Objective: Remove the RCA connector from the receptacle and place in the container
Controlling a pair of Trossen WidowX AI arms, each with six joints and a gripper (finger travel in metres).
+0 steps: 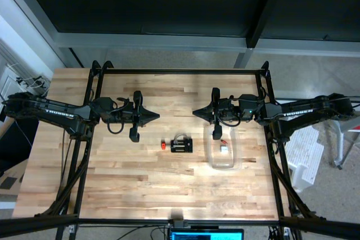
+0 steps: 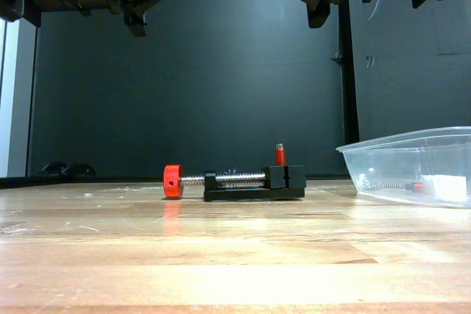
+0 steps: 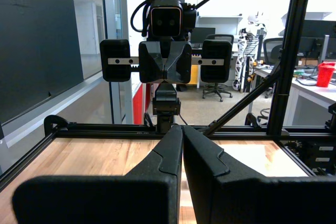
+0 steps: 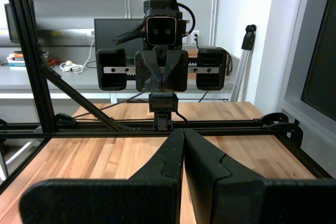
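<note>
Both arms hang high above the wooden table (image 1: 112, 184), the left gripper (image 1: 156, 116) and right gripper (image 1: 195, 112) each with fingers pressed together, holding nothing. The RCA connector (image 1: 223, 141) lies inside the container (image 1: 237, 158), apart from the receptacle (image 1: 183, 146) nearby.

Free air over receptacle (image 1: 181, 145) and neighbouring container (image 1: 224, 161); left pincer (image 1: 156, 116), right pincer (image 1: 195, 112) high.
</note>
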